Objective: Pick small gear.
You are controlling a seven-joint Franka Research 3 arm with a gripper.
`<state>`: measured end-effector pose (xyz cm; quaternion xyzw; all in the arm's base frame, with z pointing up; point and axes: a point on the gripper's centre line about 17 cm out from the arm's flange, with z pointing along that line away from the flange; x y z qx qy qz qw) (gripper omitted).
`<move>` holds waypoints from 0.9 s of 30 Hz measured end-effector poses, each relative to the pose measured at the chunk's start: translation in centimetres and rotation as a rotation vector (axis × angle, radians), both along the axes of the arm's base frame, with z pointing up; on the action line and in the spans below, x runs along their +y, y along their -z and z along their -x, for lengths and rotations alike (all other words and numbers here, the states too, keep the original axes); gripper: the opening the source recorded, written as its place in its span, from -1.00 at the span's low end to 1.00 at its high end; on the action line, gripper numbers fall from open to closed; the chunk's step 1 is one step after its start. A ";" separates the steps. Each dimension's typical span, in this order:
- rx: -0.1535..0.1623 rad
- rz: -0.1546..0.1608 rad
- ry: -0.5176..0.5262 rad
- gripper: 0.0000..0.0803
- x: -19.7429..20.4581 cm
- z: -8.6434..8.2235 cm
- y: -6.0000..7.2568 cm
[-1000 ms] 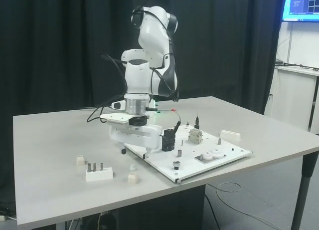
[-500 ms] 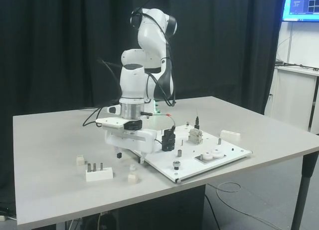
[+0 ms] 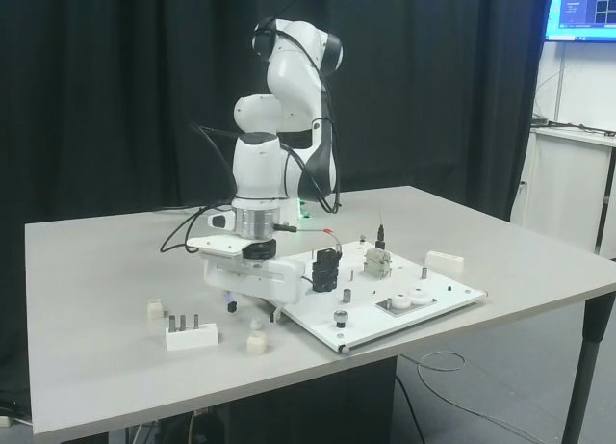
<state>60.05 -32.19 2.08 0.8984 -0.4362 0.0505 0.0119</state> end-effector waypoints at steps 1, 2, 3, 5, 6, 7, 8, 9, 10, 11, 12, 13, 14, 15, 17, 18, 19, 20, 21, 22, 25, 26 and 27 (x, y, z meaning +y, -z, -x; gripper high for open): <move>0.002 0.000 -0.003 0.99 0.0 0.0 0.1; 0.004 -0.001 -0.006 0.99 0.1 0.1 0.3; 0.006 -0.001 -0.010 0.99 0.1 0.1 0.4; 0.010 -0.001 -0.017 0.99 0.2 0.2 0.7; 0.012 -0.001 -0.022 0.99 0.2 0.2 0.8; 0.014 0.000 -0.026 0.99 0.2 0.2 0.9; 0.015 0.000 -0.031 0.99 0.2 0.2 1.0; 0.017 0.000 -0.036 0.99 0.2 0.2 1.1; 0.018 0.001 -0.039 0.99 0.2 0.2 1.2; 0.020 0.001 -0.043 0.99 0.2 0.2 1.3; 0.021 0.002 -0.047 0.99 0.2 0.2 1.4; 0.022 0.002 -0.052 0.99 0.1 0.2 1.4; 0.022 0.003 -0.057 0.99 0.1 0.2 1.5; 0.023 0.004 -0.064 0.99 0.1 0.1 1.5; 0.023 0.005 -0.073 0.99 0.1 0.1 1.5; 0.023 0.005 -0.074 0.69 0.1 0.1 1.5; 0.023 0.005 -0.074 0.69 0.0 0.1 1.5; 0.023 0.005 -0.074 0.69 0.0 0.1 1.5; 0.023 0.005 -0.074 0.69 0.0 0.1 1.4; 0.023 0.004 -0.073 0.69 0.0 0.1 1.4; 0.025 0.002 -0.073 0.28 -0.1 0.1 1.4; 0.025 0.002 -0.072 0.28 -0.1 0.1 1.3; 0.025 0.001 -0.072 0.28 -0.1 0.1 1.3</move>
